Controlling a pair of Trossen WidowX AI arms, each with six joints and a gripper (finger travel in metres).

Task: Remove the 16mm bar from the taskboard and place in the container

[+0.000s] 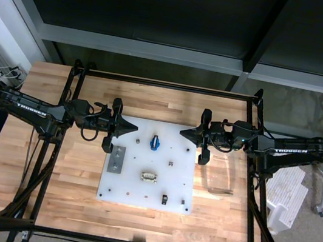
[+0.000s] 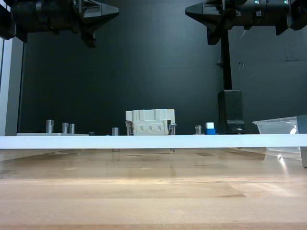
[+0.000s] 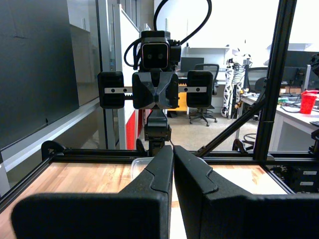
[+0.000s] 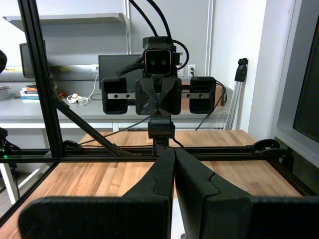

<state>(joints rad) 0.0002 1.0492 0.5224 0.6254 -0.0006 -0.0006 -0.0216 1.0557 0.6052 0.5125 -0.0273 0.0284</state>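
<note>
Space lies open above the taskboard (image 1: 133, 185), left pincer (image 1: 133, 130) and right pincer (image 1: 183, 132) pressed together, high over its far corners.

The flat white square plastic taskboard (image 1: 132, 190) lies at the middle of the wooden table (image 1: 28, 186). On the board, the grey rectangular metal block (image 1: 117, 161) sits at the left and the blue knob (image 1: 155, 141) toward the far side. The metal connector (image 1: 149, 177) is nearer than the knob, and the small black part (image 1: 164, 199) is by the near edge. The clear plastic rectangular container (image 1: 219, 192) lies just right of the board. The left gripper (image 1: 130, 129) hangs above the board's far left corner. The right gripper (image 1: 185, 133) hangs above its far right corner, facing the left one.
</note>
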